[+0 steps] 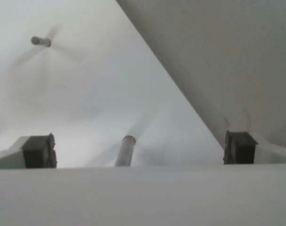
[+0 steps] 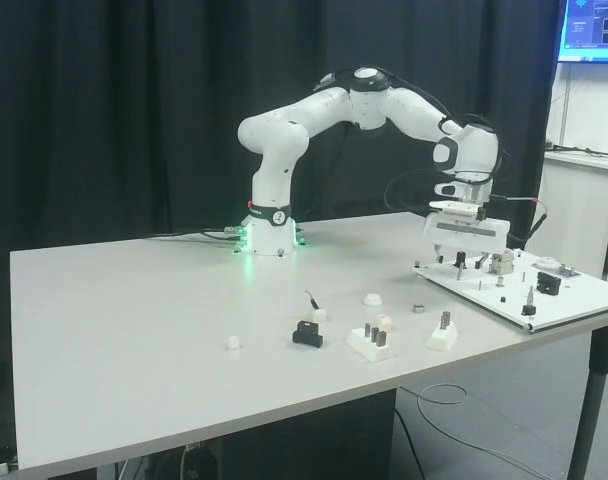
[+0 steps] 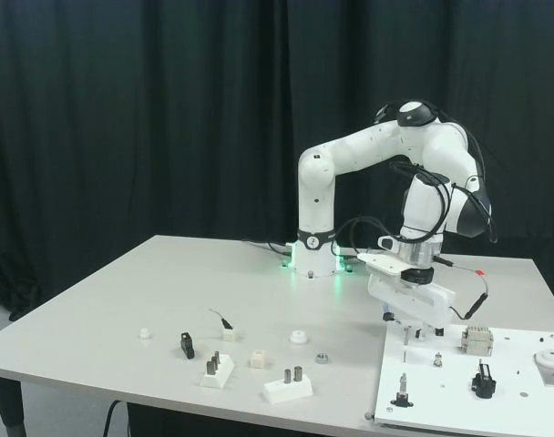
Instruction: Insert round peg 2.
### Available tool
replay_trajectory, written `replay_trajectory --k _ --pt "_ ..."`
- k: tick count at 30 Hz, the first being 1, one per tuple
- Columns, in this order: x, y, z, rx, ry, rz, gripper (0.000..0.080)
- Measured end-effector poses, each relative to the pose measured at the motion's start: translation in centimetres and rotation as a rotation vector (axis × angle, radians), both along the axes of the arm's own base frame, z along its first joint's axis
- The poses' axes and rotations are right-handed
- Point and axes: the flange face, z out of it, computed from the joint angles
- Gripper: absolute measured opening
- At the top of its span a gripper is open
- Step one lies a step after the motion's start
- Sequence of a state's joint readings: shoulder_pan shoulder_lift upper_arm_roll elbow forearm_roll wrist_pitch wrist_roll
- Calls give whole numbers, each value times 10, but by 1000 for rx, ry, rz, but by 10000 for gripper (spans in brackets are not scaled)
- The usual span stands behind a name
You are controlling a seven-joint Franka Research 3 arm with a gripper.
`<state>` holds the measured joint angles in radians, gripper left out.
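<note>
Gripper (image 1: 138,149) spread wide over the white board (image 1: 86,108), holding nothing.
Wrist view: I see an upright peg (image 1: 126,149) between the fingers, unclamped; closing off-centre could tip it. Room views: I hover at the board's (image 2: 574,300) near corner (image 3: 386,382), and nearby posts risk collision.

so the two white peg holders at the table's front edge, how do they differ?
In the second room view, the left holder sits angled, while the right holder lies more square to the table edge. The left holder's pegs stand in a staggered cluster; the right holder's stand side by side. The left holder is nearer the black clip; the right is nearer the board. Both are white blocks carrying upright grey pegs.
</note>
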<state>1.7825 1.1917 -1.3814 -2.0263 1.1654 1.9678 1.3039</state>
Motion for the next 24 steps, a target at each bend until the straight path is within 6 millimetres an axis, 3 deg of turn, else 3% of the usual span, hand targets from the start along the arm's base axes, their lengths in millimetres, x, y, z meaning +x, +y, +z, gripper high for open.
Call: replay_trajectory --k 24 --pt "-3 -4 11 -8 36 28 800"
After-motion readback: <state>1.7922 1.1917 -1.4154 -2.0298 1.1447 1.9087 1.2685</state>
